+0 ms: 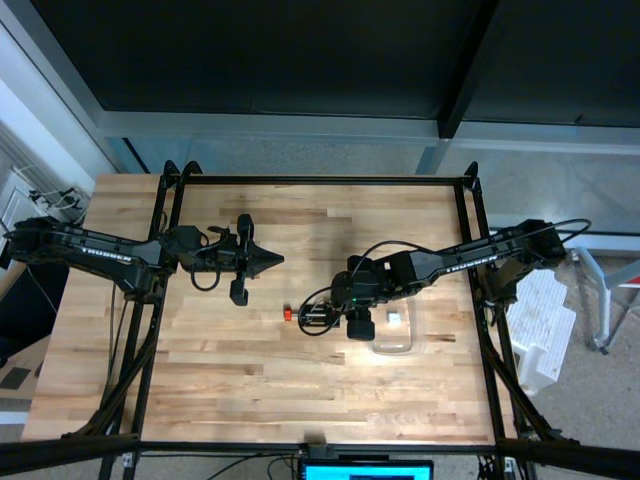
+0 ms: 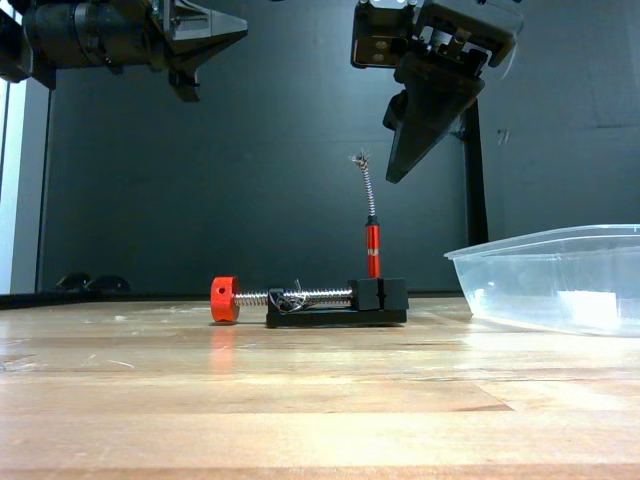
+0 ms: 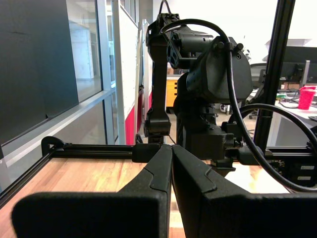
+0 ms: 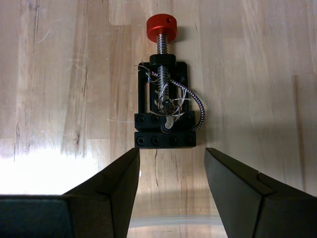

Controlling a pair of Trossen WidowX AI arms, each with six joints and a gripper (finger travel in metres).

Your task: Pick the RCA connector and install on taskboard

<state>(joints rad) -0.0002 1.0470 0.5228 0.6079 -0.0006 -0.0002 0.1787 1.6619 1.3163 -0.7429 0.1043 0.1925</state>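
From above, my left gripper [image 1: 272,260] hung over the wooden table [image 1: 220,390], clenched and empty, well apart from the work. My right gripper [image 1: 335,305] was poised over the taskboard [image 1: 305,318], with the clear plastic tray [image 1: 395,347] just beside it and a small pale piece [image 1: 394,318] lying inside. At table height, the taskboard [image 2: 335,305] lay flat with its red knob [image 2: 224,299] on the end away from the tray [image 2: 560,270]. The RCA connector [image 2: 372,250] stood upright on the block's other end, its red barrel topped by a braided lead that curled up toward my right gripper [image 2: 392,150]. That gripper hung released above it, not touching, and my left gripper [image 2: 235,35] was high up and far off. Through my left wrist camera, my left gripper [image 3: 171,148] had its fingers pressed together on nothing, pointing at the right arm [image 3: 208,74]. Through my right wrist camera, my right gripper [image 4: 172,149] was spread wide and held nothing. The taskboard [image 4: 148,119] lay just past the fingertips, and the RCA connector [image 4: 168,124] showed end-on in the block with its lead looping beside it.
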